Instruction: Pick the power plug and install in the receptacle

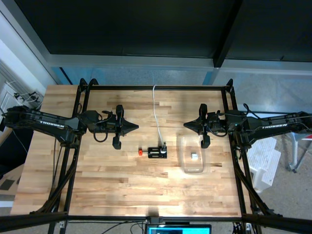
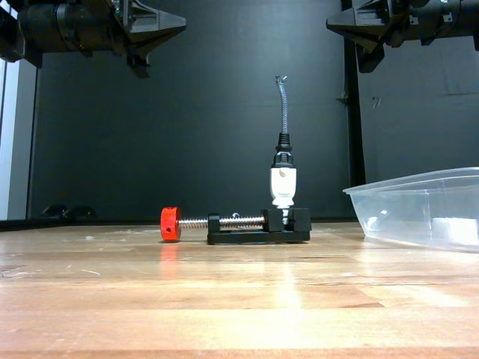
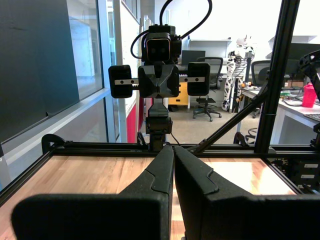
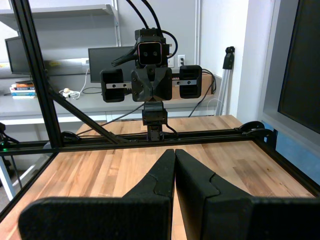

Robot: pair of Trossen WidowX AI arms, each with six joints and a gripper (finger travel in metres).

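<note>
High view shows you the table (image 1: 97, 185) with both arms hovering above it. The left claw (image 1: 133, 127) and the right claw (image 1: 187, 125) are each pinched fully together and hold nothing. Between them the vise (image 1: 157, 152) clamps the socket (image 2: 283, 185) upright, near the clear tray (image 1: 187, 166). The plug is hard to place: the black piece (image 2: 283, 158) atop the socket may be it. I judge it light, rigid and slick, so pinch across its body.
</note>
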